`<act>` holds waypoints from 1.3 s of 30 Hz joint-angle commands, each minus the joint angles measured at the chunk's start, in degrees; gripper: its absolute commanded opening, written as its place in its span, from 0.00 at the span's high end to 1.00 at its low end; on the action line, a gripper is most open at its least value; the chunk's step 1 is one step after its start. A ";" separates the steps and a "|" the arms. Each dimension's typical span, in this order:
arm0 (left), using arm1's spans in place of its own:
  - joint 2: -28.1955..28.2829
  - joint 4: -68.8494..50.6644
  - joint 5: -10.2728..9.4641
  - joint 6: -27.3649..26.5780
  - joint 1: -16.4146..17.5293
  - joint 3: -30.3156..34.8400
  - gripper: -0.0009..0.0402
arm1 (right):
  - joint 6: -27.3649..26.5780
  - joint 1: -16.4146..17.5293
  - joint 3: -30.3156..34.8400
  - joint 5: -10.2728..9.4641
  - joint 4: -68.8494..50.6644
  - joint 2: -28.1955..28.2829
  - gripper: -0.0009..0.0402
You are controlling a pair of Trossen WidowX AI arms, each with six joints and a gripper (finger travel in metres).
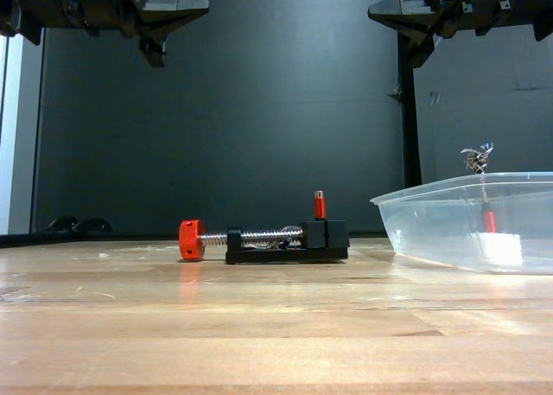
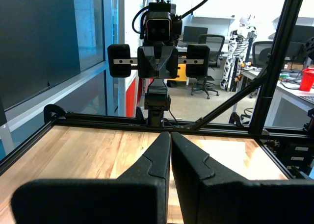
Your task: Pick the rca connector and install on the hub
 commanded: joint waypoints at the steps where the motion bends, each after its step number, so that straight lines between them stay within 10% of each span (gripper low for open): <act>1: 0.02 -0.02 0.02 0.02 0.02 0.02 0.98 | 0.02 0.07 0.00 -0.07 0.50 0.24 0.98; 19: 0.02 0.00 0.02 0.02 0.02 0.02 0.98 | 0.04 0.04 0.07 0.02 -0.57 0.24 0.98; 39: 0.02 -0.02 0.02 0.02 0.00 0.02 0.98 | 1.55 1.14 11.65 -0.50 -36.22 0.28 0.98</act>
